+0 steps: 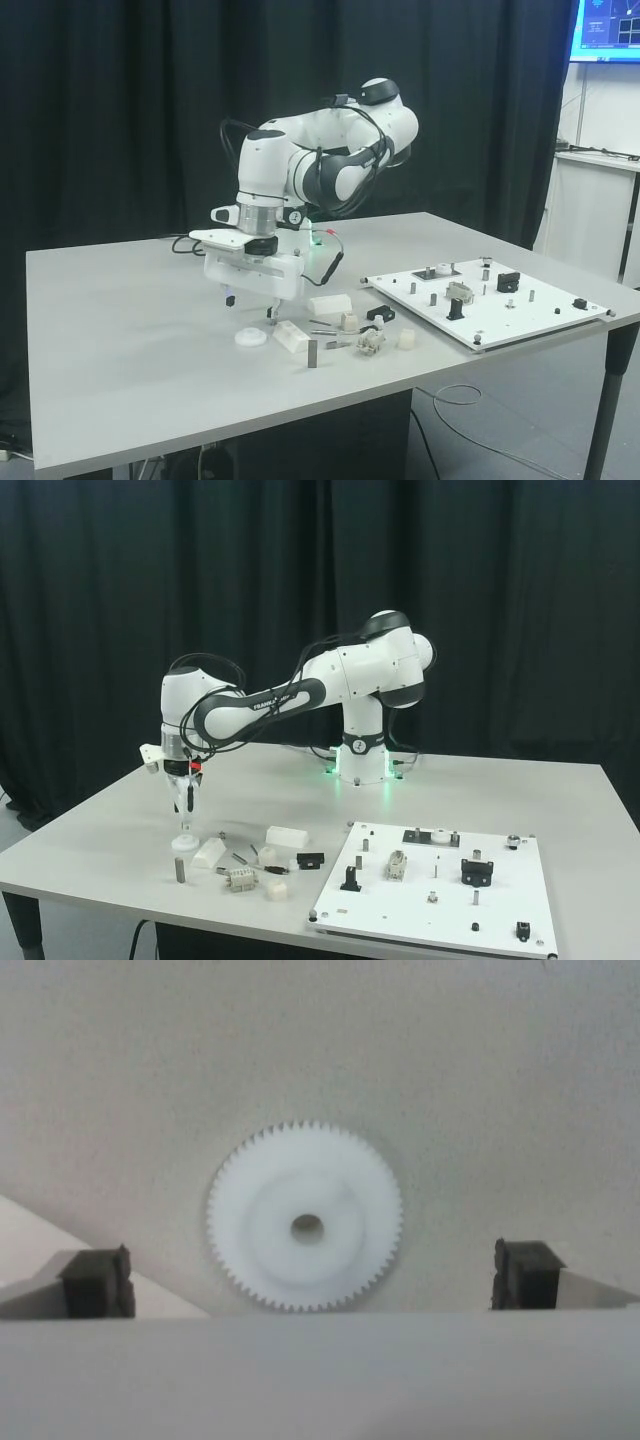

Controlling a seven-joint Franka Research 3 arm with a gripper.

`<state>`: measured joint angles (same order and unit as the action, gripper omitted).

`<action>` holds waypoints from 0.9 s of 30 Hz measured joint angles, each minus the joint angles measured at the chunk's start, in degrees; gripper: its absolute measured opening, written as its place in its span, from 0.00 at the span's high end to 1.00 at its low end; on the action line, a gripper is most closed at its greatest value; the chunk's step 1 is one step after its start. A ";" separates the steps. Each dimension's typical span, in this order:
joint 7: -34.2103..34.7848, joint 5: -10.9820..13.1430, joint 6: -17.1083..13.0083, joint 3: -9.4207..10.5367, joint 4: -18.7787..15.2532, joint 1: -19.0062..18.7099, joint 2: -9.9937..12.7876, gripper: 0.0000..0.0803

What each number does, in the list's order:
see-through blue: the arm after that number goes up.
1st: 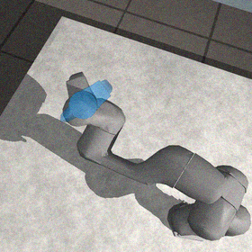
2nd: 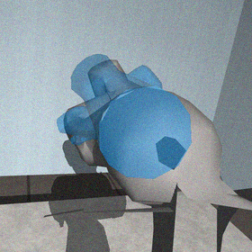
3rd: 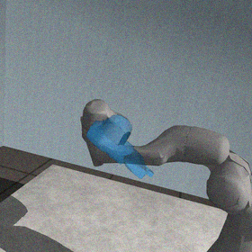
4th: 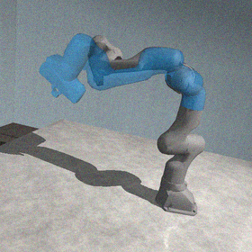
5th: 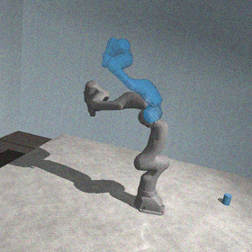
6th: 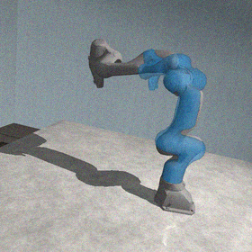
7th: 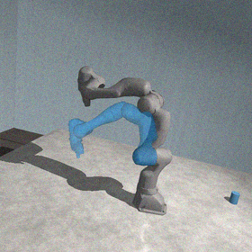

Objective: Remove medium gear.

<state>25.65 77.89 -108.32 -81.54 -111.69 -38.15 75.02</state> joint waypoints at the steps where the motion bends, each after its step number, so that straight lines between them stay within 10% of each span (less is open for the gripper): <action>1: 0.01 0.00 0.00 -0.01 0.00 -0.01 0.00 0.00; 27: 0.98 -0.01 1.03 -0.04 -0.14 -0.43 0.00 0.00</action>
<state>26.62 77.89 -107.29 -81.58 -111.83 -38.58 75.02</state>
